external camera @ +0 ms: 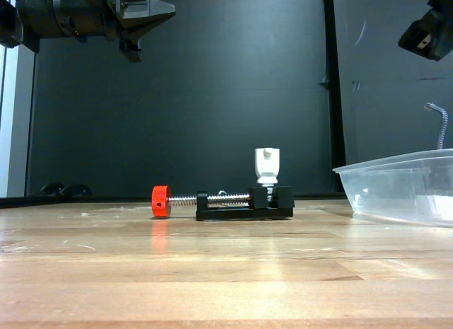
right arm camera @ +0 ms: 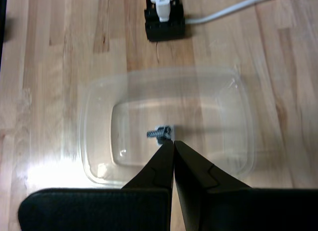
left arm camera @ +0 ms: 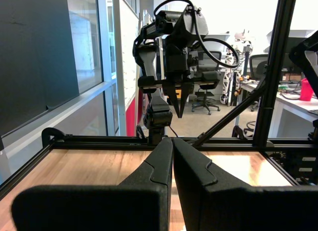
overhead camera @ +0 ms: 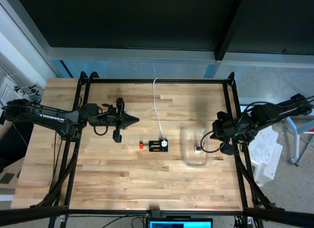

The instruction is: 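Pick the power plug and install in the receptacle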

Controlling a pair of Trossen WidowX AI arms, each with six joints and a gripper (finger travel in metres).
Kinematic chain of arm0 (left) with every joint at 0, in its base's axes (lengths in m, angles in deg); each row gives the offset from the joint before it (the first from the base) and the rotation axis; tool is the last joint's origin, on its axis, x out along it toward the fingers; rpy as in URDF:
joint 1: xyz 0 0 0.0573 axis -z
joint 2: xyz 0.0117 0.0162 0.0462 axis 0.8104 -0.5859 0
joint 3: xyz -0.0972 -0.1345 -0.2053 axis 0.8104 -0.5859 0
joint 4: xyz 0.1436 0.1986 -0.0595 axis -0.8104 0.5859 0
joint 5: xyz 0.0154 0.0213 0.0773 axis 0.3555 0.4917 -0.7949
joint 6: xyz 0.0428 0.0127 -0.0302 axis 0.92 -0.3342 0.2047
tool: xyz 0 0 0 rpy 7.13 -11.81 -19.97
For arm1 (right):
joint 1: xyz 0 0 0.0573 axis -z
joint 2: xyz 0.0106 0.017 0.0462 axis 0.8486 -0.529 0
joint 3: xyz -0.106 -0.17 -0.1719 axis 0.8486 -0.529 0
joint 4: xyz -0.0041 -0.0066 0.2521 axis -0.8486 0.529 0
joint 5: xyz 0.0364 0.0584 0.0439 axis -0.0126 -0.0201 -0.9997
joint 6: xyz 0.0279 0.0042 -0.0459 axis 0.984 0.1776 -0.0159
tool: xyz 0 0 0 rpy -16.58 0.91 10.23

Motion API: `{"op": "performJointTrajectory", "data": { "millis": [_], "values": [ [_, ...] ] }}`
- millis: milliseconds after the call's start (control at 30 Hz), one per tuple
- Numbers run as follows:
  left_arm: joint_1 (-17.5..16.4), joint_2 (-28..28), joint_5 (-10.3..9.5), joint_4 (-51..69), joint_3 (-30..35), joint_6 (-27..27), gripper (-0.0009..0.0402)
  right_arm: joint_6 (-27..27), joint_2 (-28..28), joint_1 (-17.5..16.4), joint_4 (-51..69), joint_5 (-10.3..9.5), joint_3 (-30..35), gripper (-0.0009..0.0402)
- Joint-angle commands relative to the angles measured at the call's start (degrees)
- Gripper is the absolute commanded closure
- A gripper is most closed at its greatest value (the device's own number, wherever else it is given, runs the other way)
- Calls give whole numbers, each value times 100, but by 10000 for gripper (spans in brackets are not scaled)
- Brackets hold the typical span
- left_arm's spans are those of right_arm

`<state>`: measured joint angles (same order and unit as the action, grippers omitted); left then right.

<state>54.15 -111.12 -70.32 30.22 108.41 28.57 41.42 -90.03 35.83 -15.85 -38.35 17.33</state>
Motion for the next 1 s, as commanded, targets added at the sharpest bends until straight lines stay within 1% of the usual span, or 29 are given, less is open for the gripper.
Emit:
{"op": "performJointTrajectory", "data": {
  "millis": [33, 100, 200, 367, 500, 600, 767, 800, 833, 867, 1000],
  "values": [
    [0, -2, 0, 0, 0, 0, 393, 142, -105, -251, 92, 13, -24, 393],
    [-2, -2, 0, 0, 0, 0, 393, 234, -201, -387, 101, 35, -48, 393],
    [0, -4, 0, 0, 0, 2, 393, 280, -396, -479, 105, 149, -96, 393],
    [0, -2, 0, 0, 0, 2, 393, 376, -682, -505, 92, 151, -155, 393],
    [0, -2, 0, 0, 0, 2, 393, 509, -702, -520, 46, 149, -256, 388],
    [-2, -2, 0, 0, 0, 2, 393, 577, -702, -592, 35, 151, -374, 363],
    [-2, -2, 0, 0, 0, 2, 393, 743, -702, -750, -297, 164, -695, 298],
    [-2, -2, 0, 0, 0, 2, 393, 782, -702, -789, -422, 179, -765, 286],
    [0, -2, 0, 0, 0, 2, 393, 800, -702, -815, -555, 236, -837, 276],
    [0, -2, 0, 0, 0, 0, 393, 828, -702, -824, -667, 297, -903, 266],
    [-2, -4, 0, 0, 0, 2, 393, 846, -710, -828, -990, 308, -1139, 244]
  ]
}}
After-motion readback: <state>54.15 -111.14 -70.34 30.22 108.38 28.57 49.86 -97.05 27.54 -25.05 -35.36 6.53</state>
